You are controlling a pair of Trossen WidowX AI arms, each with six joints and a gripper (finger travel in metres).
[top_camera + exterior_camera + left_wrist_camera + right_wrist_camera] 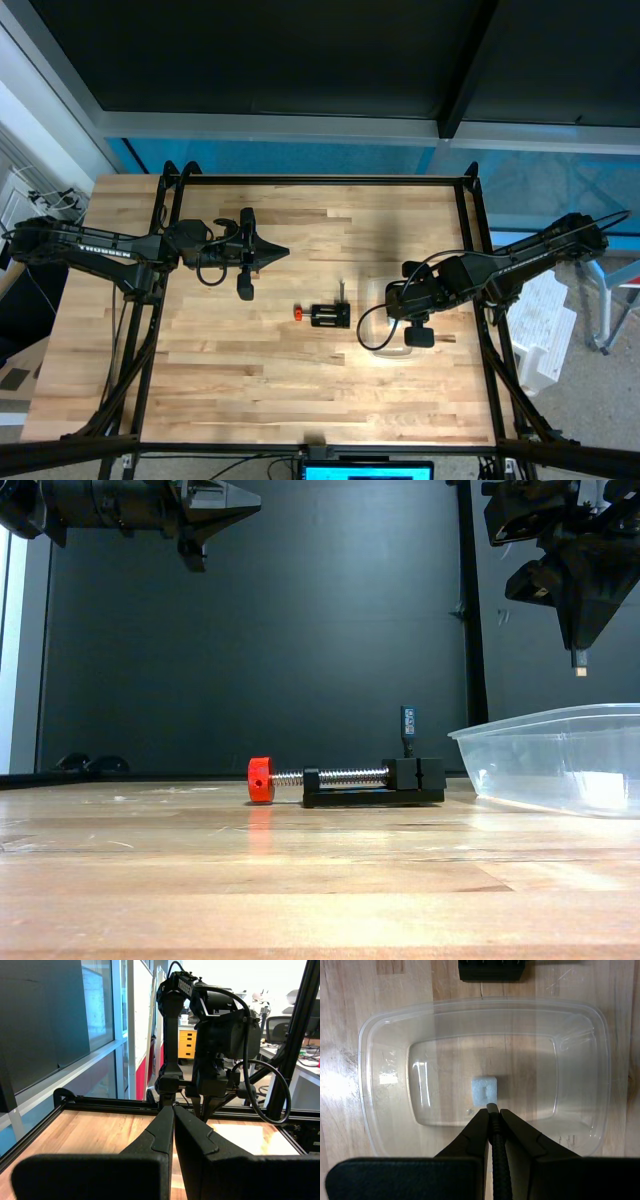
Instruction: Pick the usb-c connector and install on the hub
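Note:
The hub is a small black block with a red-orange knob, lying mid-table; it also shows as the hub in the low view. My right gripper hangs above the clear tray, shut on the usb-c connector, a small dark plug whose tip pokes out below the fingers as the usb-c connector. It is held in the air, well to the right of the hub and higher than it. My left gripper is parked high at the left with its fingers shut on nothing.
A clear rounded plastic tray sits just right of the hub, directly under the right gripper, holding a pale square piece. A thin blue-grey upright piece stands at the hub's end away from the knob. A black frame borders the table.

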